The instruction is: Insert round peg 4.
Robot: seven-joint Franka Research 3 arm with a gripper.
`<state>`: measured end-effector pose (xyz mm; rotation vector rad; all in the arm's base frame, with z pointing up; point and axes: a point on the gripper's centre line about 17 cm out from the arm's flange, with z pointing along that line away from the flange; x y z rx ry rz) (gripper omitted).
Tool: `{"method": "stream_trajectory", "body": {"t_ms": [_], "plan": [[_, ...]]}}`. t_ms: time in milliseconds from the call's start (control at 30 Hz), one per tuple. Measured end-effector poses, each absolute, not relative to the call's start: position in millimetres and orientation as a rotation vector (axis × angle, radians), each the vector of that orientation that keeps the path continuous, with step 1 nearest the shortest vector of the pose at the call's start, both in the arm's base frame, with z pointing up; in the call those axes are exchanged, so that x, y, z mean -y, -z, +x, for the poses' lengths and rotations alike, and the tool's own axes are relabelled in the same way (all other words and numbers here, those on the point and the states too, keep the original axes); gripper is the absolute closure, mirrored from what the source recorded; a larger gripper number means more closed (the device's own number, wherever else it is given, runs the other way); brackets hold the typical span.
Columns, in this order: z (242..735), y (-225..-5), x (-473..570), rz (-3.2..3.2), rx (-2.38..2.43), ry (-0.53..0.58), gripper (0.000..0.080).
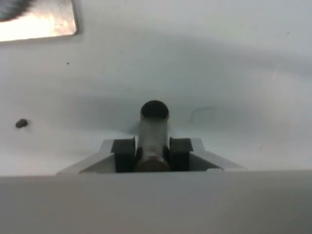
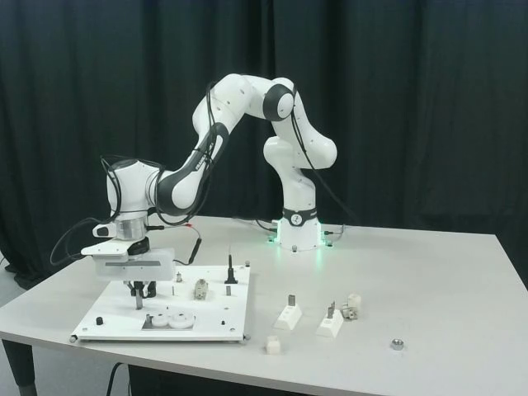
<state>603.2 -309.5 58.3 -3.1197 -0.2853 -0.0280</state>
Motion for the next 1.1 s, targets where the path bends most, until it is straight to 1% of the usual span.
{"method": "stream_trajectory", "body": {"t_ms": [1100], "plan": [[610.8,-56.5,309.1,-3.121,0.266,0.061,0.0658]]}}
